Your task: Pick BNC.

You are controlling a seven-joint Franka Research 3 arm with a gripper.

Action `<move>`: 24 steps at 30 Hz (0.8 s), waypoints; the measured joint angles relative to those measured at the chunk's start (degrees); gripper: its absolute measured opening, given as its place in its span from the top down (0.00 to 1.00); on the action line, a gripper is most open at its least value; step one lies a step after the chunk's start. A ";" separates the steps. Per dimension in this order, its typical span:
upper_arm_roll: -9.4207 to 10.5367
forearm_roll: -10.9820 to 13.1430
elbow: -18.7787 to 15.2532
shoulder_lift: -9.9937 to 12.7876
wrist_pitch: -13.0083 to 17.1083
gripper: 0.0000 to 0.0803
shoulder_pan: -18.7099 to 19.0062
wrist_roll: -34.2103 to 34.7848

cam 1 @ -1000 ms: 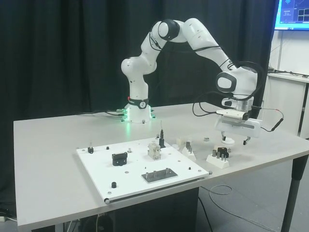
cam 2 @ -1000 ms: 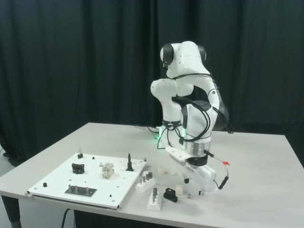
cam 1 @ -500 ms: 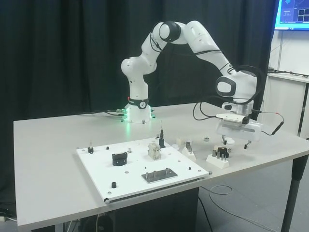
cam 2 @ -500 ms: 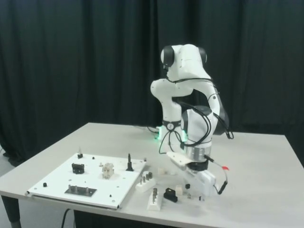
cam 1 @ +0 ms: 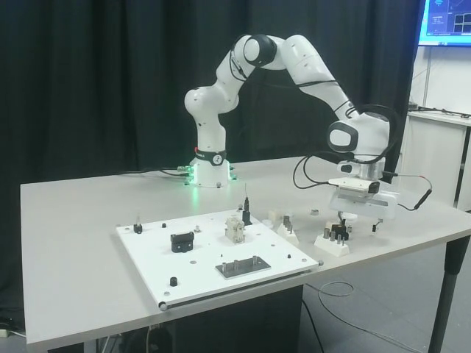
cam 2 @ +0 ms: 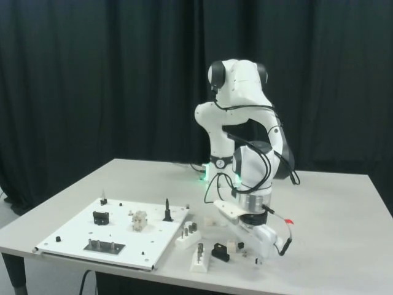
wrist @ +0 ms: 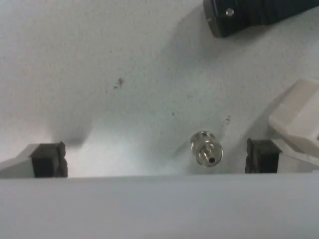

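Gripper (wrist: 154,158) is wide open with nothing in it, low over the grey table (wrist: 99,64), and the BNC (wrist: 206,148) stands there between the fingers but way closer to one fingertip (wrist: 260,155). I'd nudge sideways to centre it before closing. No labels or writing I can read.

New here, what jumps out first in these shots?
The white arm arches from its base at the back of the grey table down to the table's near right corner. There the open gripper hangs low over the BNC connector, a small metal plug standing on the table close to one fingertip. To the left lies a white board with small fixtures on it.
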 joint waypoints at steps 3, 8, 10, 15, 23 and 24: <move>0.00 -0.05 0.00 0.18 0.32 0.00 0.00 0.00; 0.00 -0.36 0.00 0.51 1.01 0.00 0.00 -0.27; 0.00 -0.66 0.00 0.62 1.21 0.00 0.00 -0.39; 0.00 -1.22 0.00 0.86 1.76 0.00 0.00 -0.74; 0.01 -2.01 0.00 1.25 2.09 0.00 0.00 -1.11; 0.01 -2.01 0.00 1.29 2.11 0.00 0.00 -1.33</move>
